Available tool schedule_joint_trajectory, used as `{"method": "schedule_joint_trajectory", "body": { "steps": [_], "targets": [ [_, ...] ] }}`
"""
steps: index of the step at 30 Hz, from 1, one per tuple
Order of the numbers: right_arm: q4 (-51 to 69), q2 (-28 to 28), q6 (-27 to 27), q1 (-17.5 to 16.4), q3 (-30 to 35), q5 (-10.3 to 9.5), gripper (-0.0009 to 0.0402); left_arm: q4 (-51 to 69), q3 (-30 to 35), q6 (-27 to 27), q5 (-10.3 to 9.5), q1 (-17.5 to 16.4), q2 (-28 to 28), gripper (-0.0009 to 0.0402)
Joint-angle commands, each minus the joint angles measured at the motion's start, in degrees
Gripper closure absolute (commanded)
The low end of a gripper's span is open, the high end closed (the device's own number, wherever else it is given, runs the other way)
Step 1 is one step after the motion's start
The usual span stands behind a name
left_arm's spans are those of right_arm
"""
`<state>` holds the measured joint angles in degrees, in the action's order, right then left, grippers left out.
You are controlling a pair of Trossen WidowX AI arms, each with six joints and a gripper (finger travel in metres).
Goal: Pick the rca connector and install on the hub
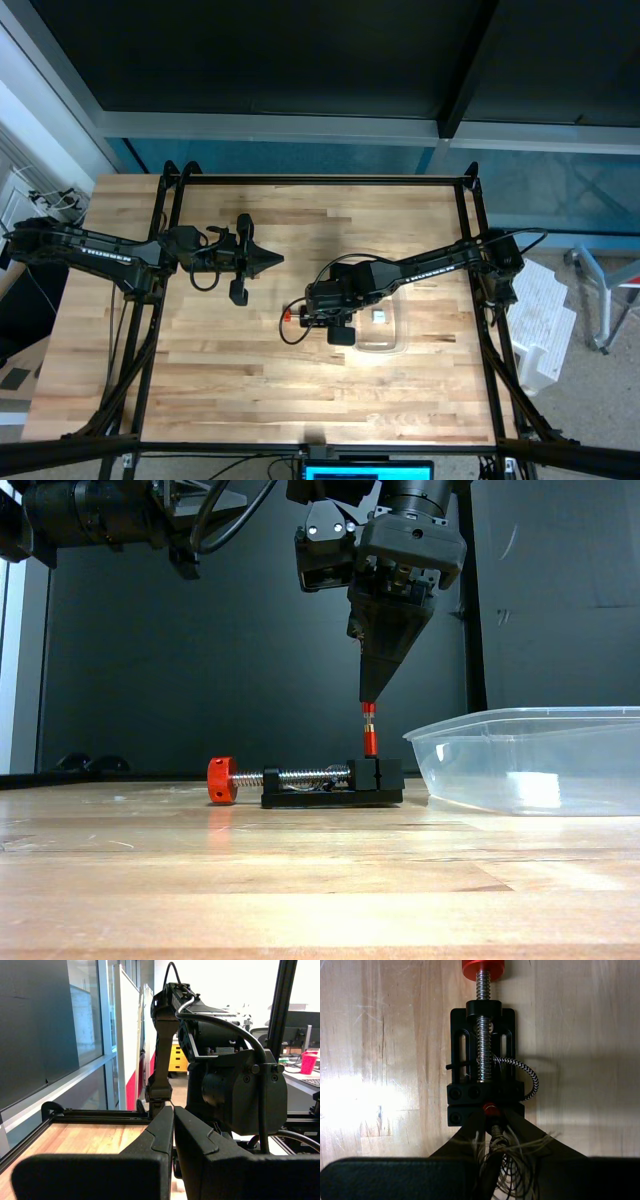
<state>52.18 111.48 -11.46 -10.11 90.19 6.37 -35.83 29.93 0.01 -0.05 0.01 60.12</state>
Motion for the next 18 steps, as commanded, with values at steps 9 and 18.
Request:
{"method": "schedule_joint_trajectory", "body": {
  "steps": [9, 18],
  "targets": [
    [-3.80, 0.07, -0.07, -0.02, -3.61, -0.04, 0.0393, 0.00, 0.02, 0.00, 0.00, 0.00, 0.00, 0.0393],
    [-4.11, 0.04, 0.02, -0.04, -3.91, -0.02, 0.0393, 0.00, 0.02, 0.00, 0.00, 0.00, 0.00, 0.0393]
  ]
}}
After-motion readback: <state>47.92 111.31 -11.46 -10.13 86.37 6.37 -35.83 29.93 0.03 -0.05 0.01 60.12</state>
